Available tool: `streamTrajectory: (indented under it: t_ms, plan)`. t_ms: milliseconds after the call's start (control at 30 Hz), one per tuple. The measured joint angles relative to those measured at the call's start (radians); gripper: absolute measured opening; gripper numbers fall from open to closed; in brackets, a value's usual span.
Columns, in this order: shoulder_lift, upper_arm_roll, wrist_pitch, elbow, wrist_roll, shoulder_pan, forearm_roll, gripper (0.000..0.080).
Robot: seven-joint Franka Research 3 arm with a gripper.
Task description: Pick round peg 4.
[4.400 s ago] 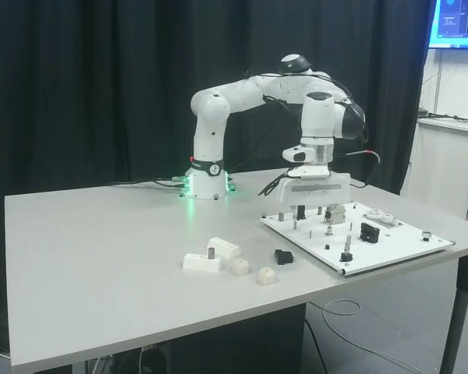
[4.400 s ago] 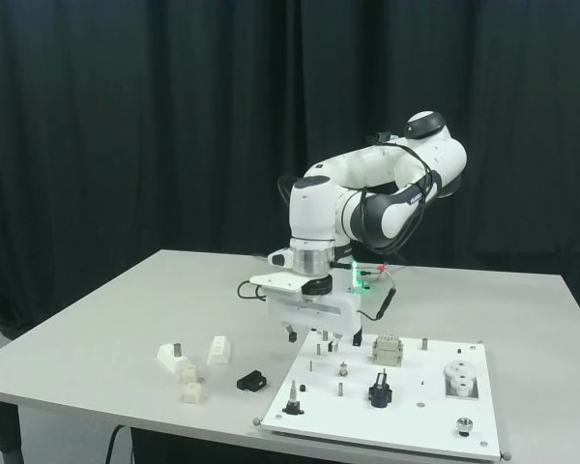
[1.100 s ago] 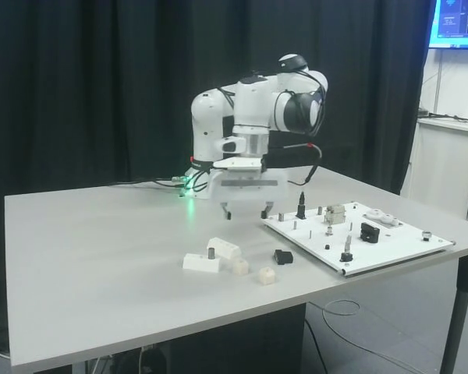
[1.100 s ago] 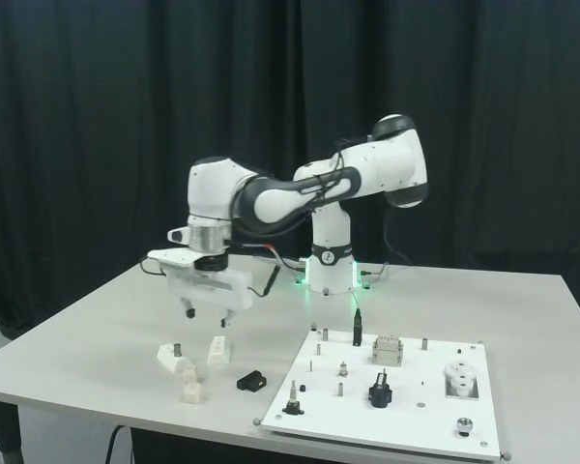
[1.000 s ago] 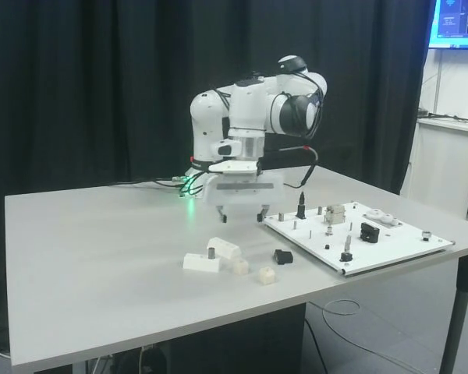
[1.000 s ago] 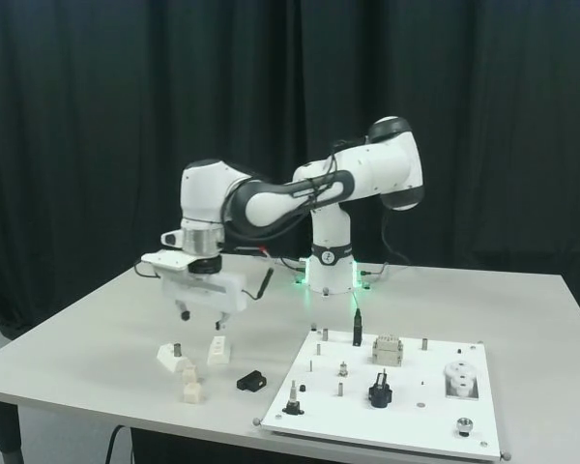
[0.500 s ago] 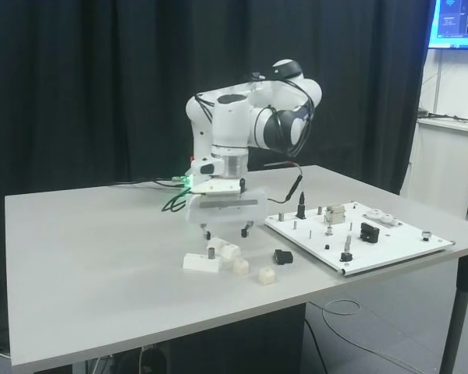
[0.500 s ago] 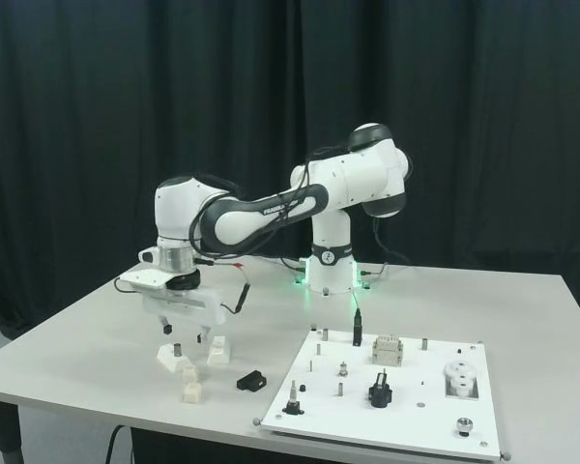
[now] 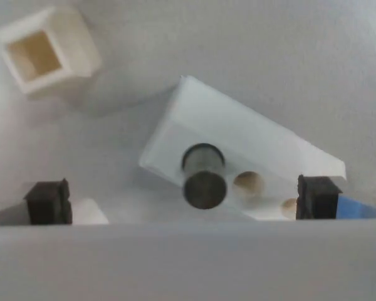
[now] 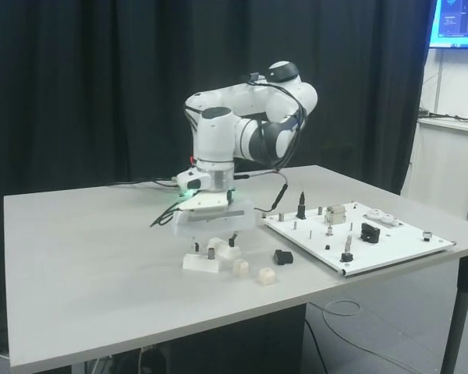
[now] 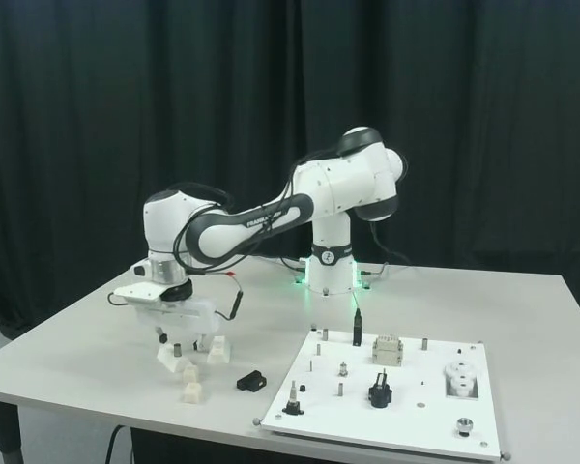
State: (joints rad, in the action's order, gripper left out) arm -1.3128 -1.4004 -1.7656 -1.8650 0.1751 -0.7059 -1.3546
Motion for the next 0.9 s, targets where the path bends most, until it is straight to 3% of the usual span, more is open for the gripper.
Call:
streamTrajectory:
  t_ms: [400, 900]
  plan:
    - [-0.001, 0.032, -0.006, -0.009, 0.044, 0.026, -0.023, 0.08]
    - [0.001, 0.031, -0.015, -0.008, 0.058, 0.022, -0.058, 0.08]
